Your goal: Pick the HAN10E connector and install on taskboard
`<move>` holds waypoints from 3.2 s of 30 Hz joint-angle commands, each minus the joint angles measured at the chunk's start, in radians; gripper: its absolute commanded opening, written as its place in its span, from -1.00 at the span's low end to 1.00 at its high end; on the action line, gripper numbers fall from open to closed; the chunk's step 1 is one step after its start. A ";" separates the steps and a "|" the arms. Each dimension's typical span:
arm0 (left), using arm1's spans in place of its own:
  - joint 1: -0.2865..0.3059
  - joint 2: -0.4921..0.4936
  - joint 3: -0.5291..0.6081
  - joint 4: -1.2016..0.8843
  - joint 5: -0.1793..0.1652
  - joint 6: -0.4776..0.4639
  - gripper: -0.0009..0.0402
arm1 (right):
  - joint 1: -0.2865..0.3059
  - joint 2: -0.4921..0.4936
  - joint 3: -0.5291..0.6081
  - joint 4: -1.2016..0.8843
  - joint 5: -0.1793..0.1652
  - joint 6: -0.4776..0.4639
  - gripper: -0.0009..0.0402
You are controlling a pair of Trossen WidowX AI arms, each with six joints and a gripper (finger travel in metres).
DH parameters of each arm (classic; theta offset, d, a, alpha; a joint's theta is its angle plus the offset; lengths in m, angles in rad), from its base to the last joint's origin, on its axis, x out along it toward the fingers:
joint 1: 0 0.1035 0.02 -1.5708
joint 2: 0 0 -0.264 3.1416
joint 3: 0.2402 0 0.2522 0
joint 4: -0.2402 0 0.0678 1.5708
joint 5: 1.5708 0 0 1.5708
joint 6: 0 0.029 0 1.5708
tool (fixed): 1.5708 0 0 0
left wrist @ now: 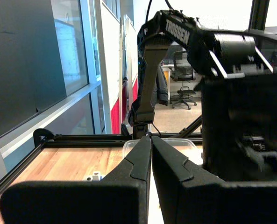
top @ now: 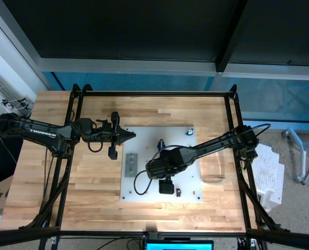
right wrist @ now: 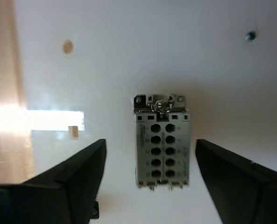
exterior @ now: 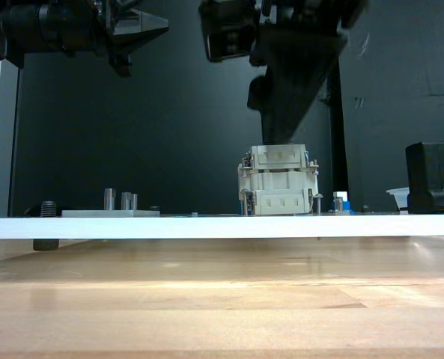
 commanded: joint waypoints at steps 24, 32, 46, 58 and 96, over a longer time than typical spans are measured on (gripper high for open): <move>0.000 0.000 0.000 0.000 0.000 0.000 -0.95 | 0.000 -0.099 -0.001 -0.050 0.012 -0.002 0.67; 0.000 0.000 0.000 0.000 0.000 0.000 -0.95 | -0.038 -0.237 -0.084 0.008 0.013 -0.092 0.63; 0.000 0.000 0.000 0.000 0.000 0.000 -0.95 | -0.193 -0.567 -0.330 0.300 0.012 -0.258 0.00; 0.000 0.000 0.000 0.000 0.000 0.000 -0.95 | -0.276 -0.818 -0.609 0.675 0.011 -0.309 -0.70; 0.000 0.000 0.000 0.000 0.000 0.000 -0.95 | -0.308 -0.963 -1.074 1.424 -0.016 -0.234 -0.96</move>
